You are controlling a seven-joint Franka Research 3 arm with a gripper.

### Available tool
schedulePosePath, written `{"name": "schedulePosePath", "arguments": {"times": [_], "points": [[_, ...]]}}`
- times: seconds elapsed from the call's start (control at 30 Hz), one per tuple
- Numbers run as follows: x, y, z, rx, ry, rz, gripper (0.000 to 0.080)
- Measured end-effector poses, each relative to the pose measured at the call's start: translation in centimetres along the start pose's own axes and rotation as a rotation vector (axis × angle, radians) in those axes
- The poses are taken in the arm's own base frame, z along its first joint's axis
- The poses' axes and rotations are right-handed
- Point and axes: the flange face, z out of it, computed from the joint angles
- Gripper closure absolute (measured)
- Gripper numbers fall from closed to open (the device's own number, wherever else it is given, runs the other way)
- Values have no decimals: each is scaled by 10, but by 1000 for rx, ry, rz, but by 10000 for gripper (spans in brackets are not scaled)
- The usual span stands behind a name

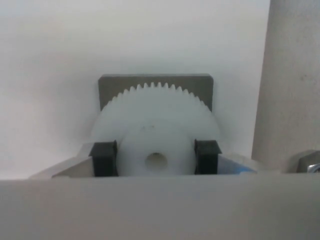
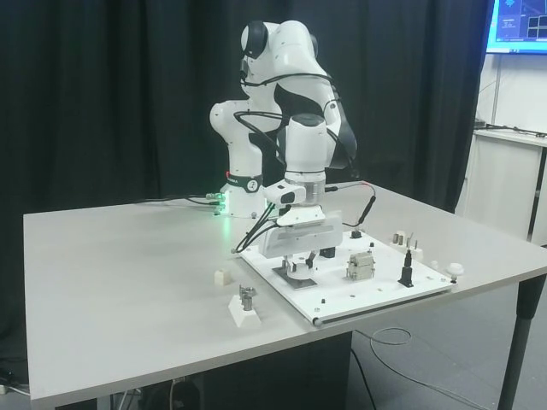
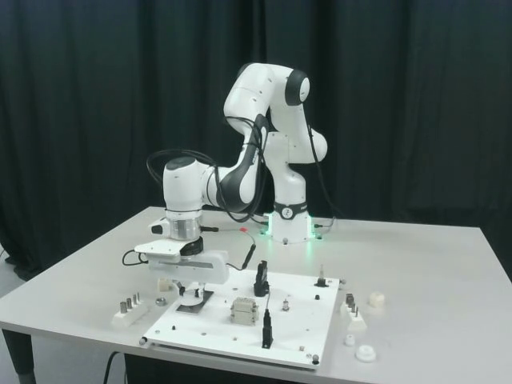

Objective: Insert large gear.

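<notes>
No brand name or label can be read anywhere; the only writing is faint text on a screen (image 2: 520, 26) at the upper right of the first room view, too small to make out. The large gear (image 1: 156, 131) is a white disc with fine, even teeth around its rim, a raised round hub in the middle and a small hole through the centre. In the wrist view it sits in the centre of the frame, its toothed edge standing in front of a grey square plate (image 1: 156, 90). The gripper (image 1: 156, 157) has closed its two black fingers (image 1: 104, 159) against opposite sides of the hub, so the gear is clamped between them. In the first room view the gripper (image 2: 299, 263) hangs low over the near-left part of a white board (image 2: 376, 290) lying on the grey desk (image 2: 128, 256), right of centre in the frame; the gear itself is hidden there under the wrist hardware. The second room view shows the gripper (image 3: 192, 294) at the left edge of that board (image 3: 296, 328), lower left of centre. Whether the gear touches the plate beneath cannot be told. The white arm (image 3: 264, 104) curves up behind, with green lights at its base (image 3: 290, 232).
</notes>
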Motion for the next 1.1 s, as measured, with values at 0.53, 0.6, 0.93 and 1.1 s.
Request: {"name": "schedulePosePath", "arguments": {"times": [0.53,0.6,0.93,1.1], "points": [[0,0,0,2,2,0,473],[0,0,0,2,3,0,473],[1,0,2,4,6,4,473],[1,0,2,5,9,5,257]]}}
